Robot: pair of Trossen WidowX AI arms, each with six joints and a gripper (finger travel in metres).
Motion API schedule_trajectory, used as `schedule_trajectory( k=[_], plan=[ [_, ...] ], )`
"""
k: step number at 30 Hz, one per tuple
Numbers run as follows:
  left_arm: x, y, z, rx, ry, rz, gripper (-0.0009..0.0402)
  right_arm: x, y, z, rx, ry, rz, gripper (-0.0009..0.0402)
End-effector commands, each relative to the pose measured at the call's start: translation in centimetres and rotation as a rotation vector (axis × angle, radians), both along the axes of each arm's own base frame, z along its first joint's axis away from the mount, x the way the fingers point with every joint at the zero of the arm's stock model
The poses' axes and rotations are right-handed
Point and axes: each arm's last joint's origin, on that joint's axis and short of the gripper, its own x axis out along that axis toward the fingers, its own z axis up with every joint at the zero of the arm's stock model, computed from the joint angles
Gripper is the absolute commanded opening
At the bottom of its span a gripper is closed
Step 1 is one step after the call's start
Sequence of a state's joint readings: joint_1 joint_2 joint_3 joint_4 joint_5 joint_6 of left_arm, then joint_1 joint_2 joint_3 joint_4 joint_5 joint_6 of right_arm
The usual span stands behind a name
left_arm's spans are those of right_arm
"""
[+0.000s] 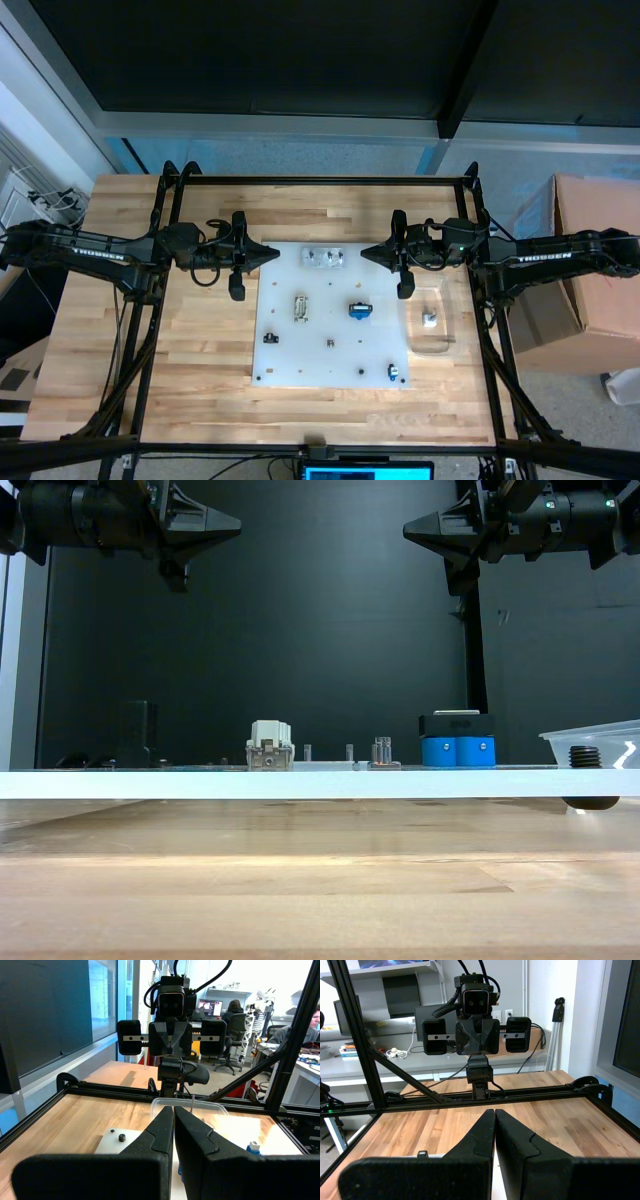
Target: Pick the RJ45 connector and install on the taskboard
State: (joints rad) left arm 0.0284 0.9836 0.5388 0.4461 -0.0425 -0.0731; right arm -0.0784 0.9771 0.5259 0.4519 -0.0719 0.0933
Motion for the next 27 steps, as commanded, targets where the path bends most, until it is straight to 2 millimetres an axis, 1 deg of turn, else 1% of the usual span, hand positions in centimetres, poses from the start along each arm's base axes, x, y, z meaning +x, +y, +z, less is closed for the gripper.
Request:
schedule_trajectory(
  k=[1,23,27],
  plan=[
    [0.0,0.01,0.0,0.0,0.0,0.0,0.0,0.0,0.01,0.0,0.0,0.0,0.0,0.0],
    [0.0,0.01,0.0,0.0,0.0,0.0,0.0,0.0,0.01,0.01,0.005,-0.002,0.0,0.0],
    [0.0,0.01,0.0,0.0,0.0,0.0,0.0,-0.05,0.14,0.35,0.007,0.005,0.01,0.0]
  ],
)
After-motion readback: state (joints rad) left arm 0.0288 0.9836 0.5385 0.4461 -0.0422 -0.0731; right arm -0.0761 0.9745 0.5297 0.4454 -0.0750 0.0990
